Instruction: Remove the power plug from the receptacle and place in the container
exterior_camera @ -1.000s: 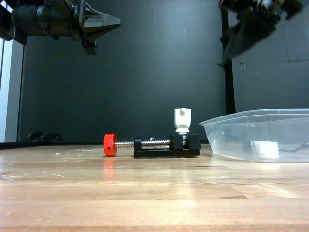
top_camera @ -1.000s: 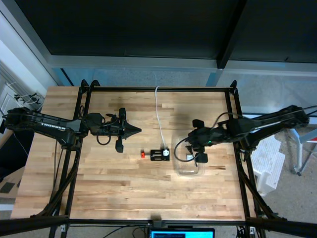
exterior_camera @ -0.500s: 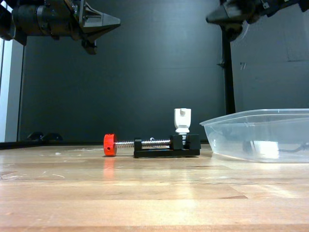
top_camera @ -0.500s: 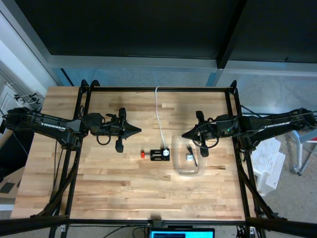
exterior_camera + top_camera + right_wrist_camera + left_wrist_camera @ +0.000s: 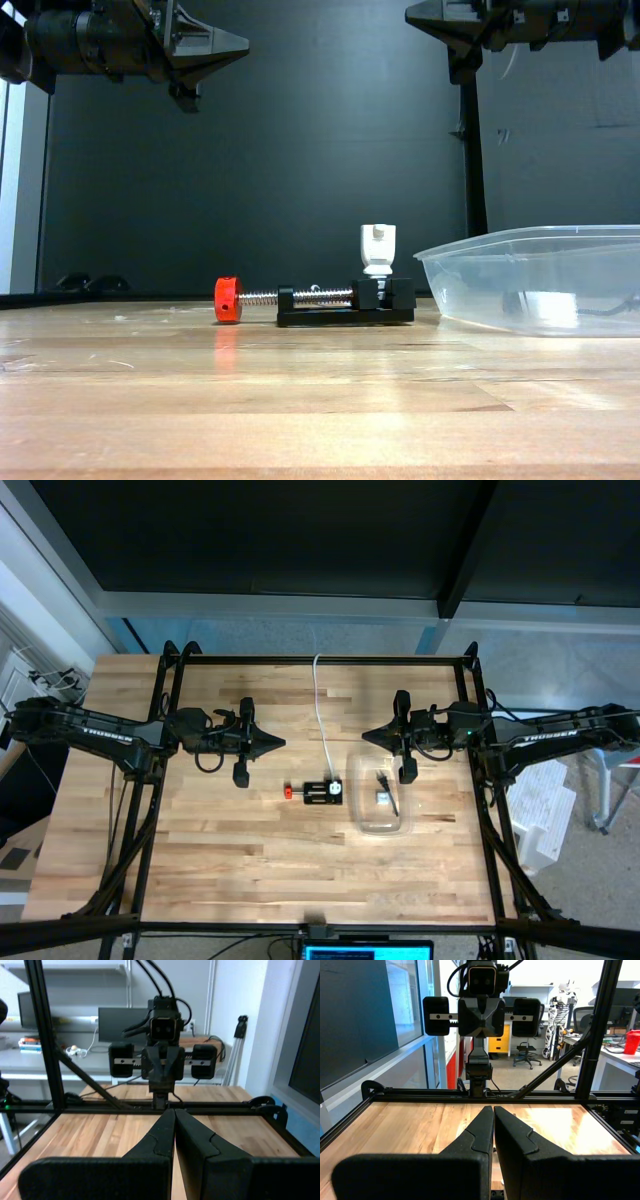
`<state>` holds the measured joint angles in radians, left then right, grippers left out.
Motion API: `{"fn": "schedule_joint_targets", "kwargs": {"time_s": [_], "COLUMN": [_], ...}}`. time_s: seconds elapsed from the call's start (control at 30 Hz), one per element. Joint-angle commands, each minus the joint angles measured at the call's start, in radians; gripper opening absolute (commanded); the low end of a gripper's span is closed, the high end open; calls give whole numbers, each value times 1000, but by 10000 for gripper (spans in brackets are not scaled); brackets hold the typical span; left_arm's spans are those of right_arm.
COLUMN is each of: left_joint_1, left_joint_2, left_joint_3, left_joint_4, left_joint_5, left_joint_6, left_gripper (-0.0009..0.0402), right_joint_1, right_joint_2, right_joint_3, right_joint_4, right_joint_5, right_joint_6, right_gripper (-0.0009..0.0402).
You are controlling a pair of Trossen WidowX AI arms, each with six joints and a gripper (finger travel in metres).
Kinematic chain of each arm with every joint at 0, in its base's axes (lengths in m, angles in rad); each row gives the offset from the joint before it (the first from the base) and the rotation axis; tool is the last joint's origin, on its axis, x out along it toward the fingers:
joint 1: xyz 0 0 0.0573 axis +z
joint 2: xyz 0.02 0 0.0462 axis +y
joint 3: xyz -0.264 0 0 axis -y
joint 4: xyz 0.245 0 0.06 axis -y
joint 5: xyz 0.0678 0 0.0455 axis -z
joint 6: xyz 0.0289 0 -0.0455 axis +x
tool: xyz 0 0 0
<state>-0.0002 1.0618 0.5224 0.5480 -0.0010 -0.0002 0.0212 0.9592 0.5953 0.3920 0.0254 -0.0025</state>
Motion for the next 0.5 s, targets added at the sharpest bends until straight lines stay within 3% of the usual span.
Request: {"fn": "schedule_joint_targets", "kwargs": {"time_s": [0.03,0.5], "left_joint_1": [0,0], "left_joint_2": [0,0], "left_joint_3": [0,0], "left_joint_4": [0,0], "left_joint_5": [0,0], "left_joint_6": [0,0], "left_gripper": [0,0], "right_joint_1": [-9,-37], "right_joint_2": [10,26], "right_joint_3": [-15,-84], "right_joint_4": [36,94], "right_joint_5": [-2,-4], "right_joint_6": [1,2], "right_gripper": [0,0]}}
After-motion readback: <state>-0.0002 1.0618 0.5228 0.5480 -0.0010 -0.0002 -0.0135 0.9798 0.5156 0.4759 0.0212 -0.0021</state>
